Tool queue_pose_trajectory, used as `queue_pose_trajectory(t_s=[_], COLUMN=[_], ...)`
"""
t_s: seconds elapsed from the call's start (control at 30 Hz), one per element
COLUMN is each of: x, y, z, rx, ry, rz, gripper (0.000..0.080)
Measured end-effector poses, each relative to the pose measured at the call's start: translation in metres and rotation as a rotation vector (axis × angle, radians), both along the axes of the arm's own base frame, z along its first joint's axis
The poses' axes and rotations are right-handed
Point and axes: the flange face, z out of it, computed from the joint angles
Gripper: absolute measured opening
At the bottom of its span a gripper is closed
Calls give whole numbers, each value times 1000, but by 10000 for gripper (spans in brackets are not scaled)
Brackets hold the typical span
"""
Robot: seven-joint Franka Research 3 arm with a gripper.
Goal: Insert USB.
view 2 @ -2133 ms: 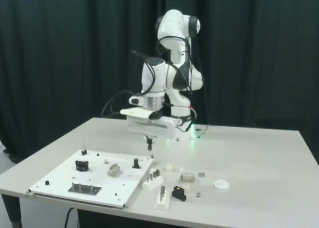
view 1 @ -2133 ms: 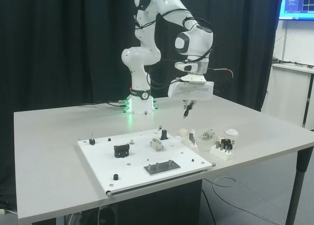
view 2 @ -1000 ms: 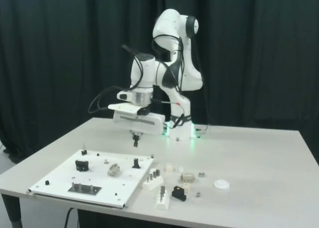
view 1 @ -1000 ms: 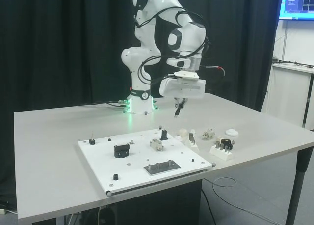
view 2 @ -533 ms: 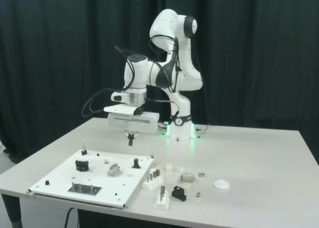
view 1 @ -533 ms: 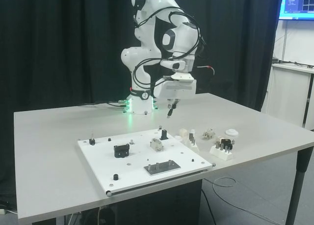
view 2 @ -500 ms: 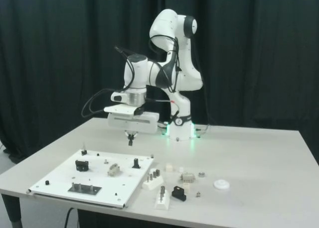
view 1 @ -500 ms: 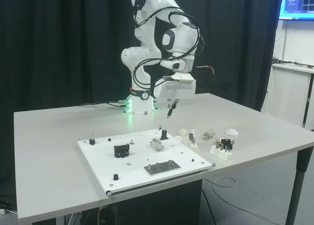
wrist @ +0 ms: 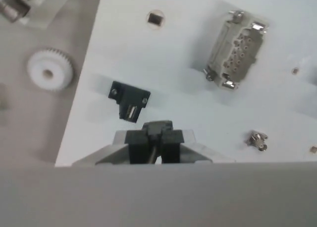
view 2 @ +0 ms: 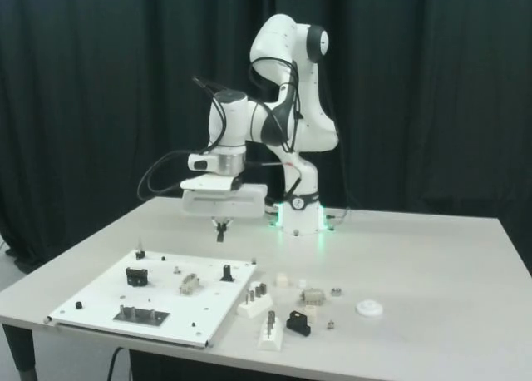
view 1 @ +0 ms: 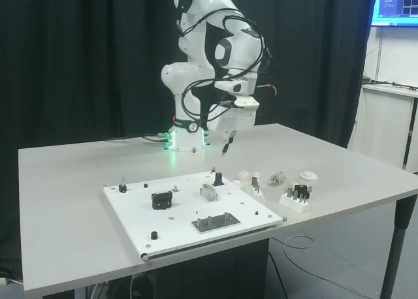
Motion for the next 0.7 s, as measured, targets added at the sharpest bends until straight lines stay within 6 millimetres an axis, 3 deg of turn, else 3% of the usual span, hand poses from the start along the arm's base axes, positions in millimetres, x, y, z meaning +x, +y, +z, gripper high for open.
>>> queue_pose_trajectory(t_s=[0.7], x=[-27], y=[9], z=[5], rx=[20], ry=[40], rz=[264], gripper=[47])
